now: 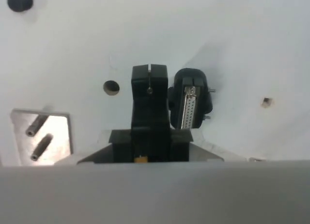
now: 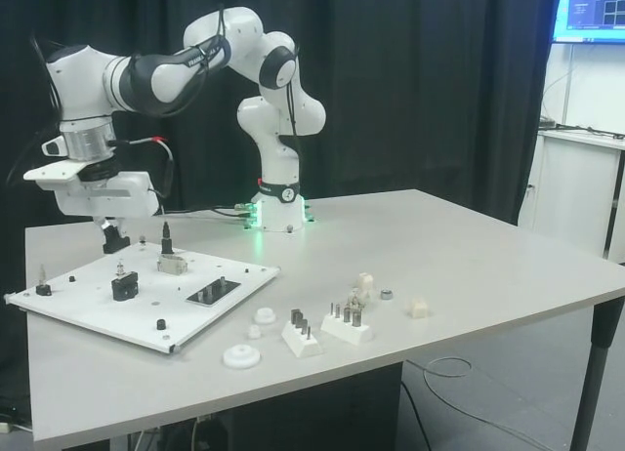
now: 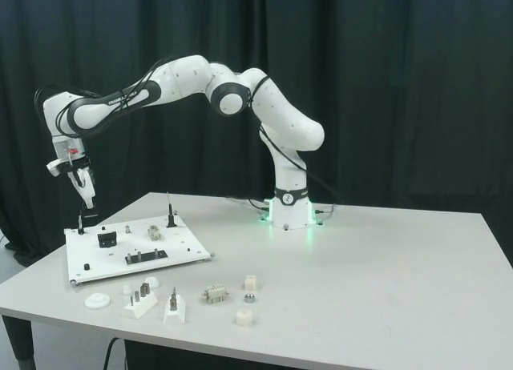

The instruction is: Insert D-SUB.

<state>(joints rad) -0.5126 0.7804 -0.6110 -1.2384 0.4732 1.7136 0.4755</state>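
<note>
We hover with our end effector (image 1: 149, 69) pinched shut, empty; the D-SUB connector (image 1: 190, 106) stands just beside it on the white board (image 2: 98, 305), long axis parallel to our fingers.

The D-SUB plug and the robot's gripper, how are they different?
The D-SUB plug sits on the white board, while the gripper hangs above the board, touching nothing. The plug shows a grey metal face full of pin holes; the gripper's fingers are plain black. The plug lies apart, beside the gripper, which is shut and holds nothing. Both are mostly black.
</note>
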